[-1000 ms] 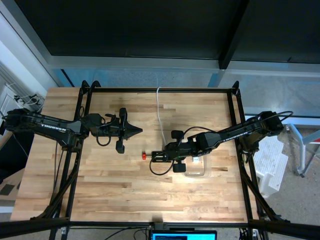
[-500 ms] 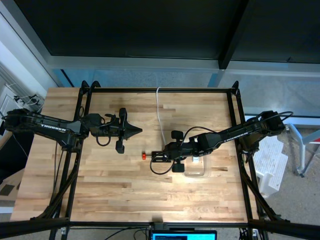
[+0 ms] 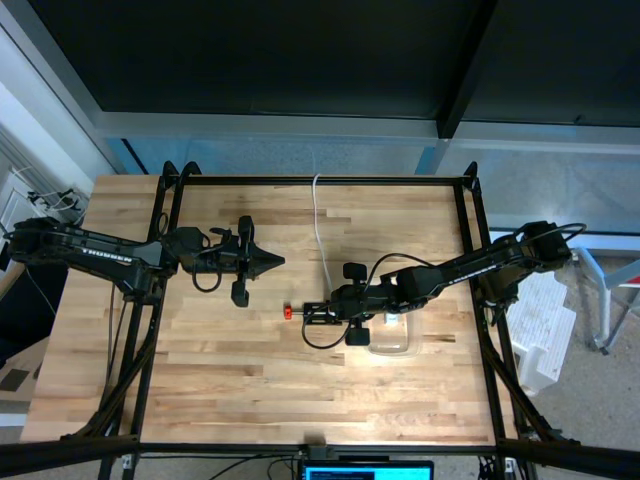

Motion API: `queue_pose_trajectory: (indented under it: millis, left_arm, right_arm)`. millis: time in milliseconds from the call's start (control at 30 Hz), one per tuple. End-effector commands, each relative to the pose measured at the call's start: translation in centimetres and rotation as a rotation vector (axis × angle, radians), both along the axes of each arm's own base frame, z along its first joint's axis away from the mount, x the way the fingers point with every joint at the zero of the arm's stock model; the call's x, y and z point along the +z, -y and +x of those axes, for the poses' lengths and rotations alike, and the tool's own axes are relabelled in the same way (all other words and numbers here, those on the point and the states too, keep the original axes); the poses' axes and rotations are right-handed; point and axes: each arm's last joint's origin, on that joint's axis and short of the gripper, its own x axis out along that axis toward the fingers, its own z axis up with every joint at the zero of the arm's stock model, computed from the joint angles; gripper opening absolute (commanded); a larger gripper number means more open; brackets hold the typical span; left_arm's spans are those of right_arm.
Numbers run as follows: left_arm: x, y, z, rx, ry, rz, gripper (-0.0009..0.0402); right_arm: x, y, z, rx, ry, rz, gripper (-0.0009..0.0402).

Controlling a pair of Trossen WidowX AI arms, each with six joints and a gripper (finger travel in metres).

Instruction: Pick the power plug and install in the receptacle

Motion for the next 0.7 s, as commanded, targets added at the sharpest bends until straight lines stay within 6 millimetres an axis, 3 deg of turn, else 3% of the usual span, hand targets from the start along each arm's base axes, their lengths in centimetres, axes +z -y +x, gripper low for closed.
queue_pose_trajectory:
  millis: [33,700]
  left_arm:
    - [0.0,0.0,0.0,0.000,0.001,0.000,0.0000]
    - [0.0,0.0,0.0,0.000,0.001,0.000,0.0000]
  right_arm:
    - [-0.2,0.0,-0.2,0.000,-0.015,-0.006,0.0004]
    - [2.9,-0.1,0.3,-0.001,0.033,0.006,0.0141]
